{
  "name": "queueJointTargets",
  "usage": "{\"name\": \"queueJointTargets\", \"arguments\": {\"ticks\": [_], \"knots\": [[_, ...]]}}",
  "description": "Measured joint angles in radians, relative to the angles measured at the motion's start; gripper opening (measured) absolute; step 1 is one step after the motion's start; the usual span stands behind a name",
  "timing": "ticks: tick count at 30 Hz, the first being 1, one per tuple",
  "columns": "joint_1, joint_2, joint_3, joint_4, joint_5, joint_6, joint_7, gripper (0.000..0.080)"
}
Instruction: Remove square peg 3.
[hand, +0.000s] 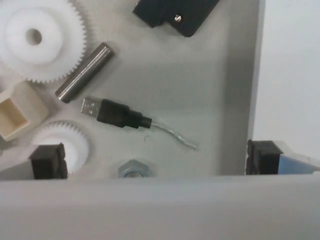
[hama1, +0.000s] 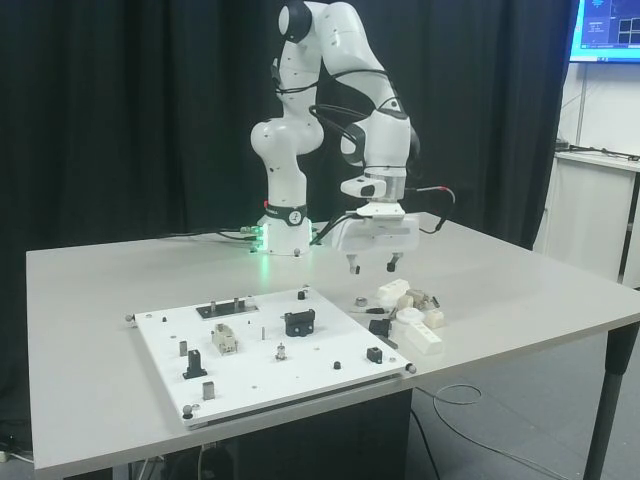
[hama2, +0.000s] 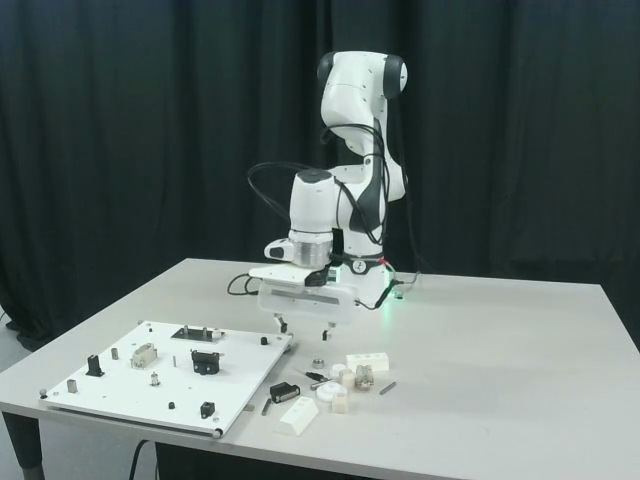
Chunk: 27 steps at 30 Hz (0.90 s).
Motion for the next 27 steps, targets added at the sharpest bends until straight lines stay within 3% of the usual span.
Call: {"name": "queueJointTargets", "arguments": {"ticks": [27], "knots": [[-0.006, -0.001, -0.006, 0.021, -0.003, -0.022, 0.0, 0.08]]}}
